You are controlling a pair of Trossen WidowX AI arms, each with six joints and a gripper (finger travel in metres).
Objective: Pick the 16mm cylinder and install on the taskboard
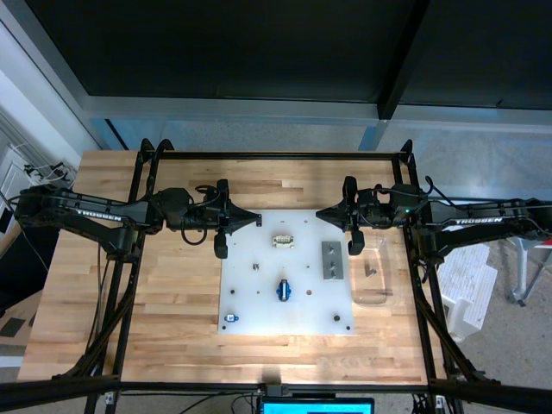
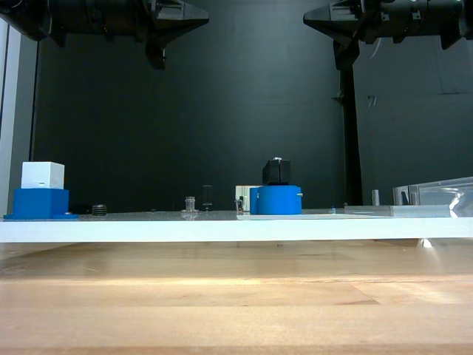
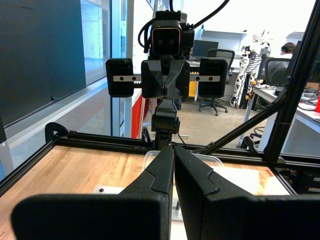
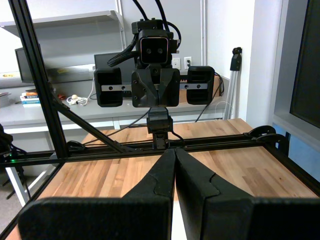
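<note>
The 16mm cylinder [image 1: 370,270] seems to lie in the clear tray [image 1: 385,283] beside the taskboard [image 1: 259,297]. The left end effector [image 1: 257,219] and right end effector [image 1: 318,214] hang over the board's far edge, both closed tight, empty. So tiny a peg could slip from a pinch.

Left gripper [image 1: 258,219], right gripper [image 1: 318,214] hang clear above taskboard [image 1: 259,304].

This is a robotics lab within an office. A wooden bench [image 1: 172,293] inside a black metal frame [image 1: 276,156] holds two robot arms [image 1: 86,216]. The left claw [image 1: 256,219] and right claw [image 1: 320,214] face each other above the white board [image 1: 259,297]. Office chairs [image 3: 272,70], a desk [image 4: 30,111] and a shelf [image 4: 65,20] stand around it.
</note>
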